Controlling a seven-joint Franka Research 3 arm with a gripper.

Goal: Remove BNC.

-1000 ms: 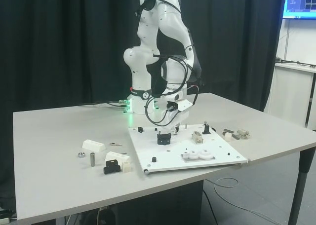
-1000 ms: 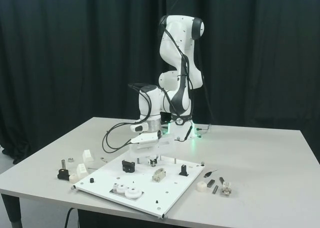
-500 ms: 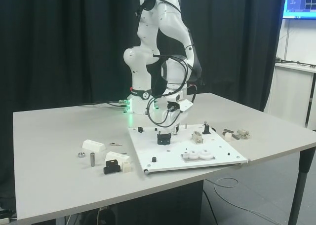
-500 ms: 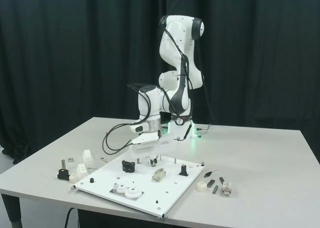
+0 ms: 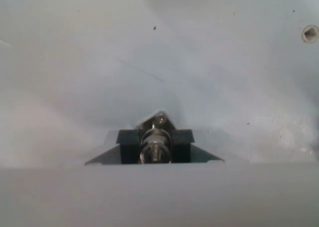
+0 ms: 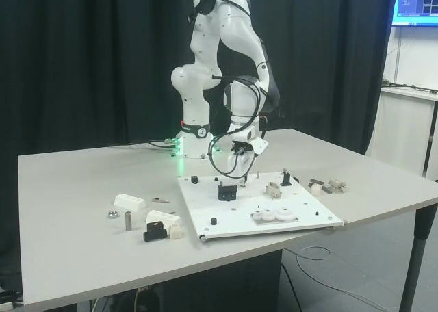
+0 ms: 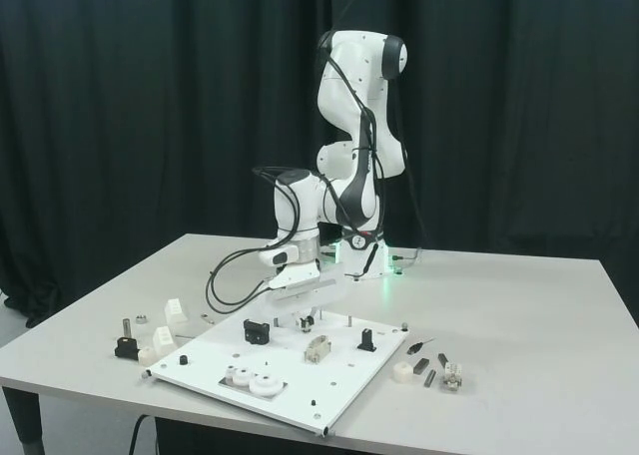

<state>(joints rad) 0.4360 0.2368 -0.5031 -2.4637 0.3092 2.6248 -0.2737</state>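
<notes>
Gripper [image 7: 306, 305] is what you see first, hanging low over the back part of the white board [image 7: 344, 395], and you cannot tell its state from any of your three views. In your wrist view the BNC [image 5: 155, 145] sits straight below the camera, a small metal barrel seated in a black holder [image 5: 128, 146] on the board's pale surface. From the second room view you find the BNC [image 7: 307, 322] just under the gripper, standing on the board between a black block [image 7: 258, 331] and a short black bracket [image 7: 367, 339]. In the first room view the gripper [image 6: 248, 167] hovers close above the same spot near the board's far edge [image 6: 233, 177].

Moving outward on the board, you have a small pale connector [image 7: 318, 350] near the middle and two white gears [image 7: 254, 381] at the front edge. Off the board, on the grey table [image 7: 519, 315], you see a few small parts [image 7: 431, 367] on one side and white blocks [image 7: 168, 325] with a black piece [image 7: 126, 348] on the other. The white arm [image 7: 349, 126] rises behind the board from its base, where a green light [image 6: 179, 148] glows. Black curtains hang behind the table.
</notes>
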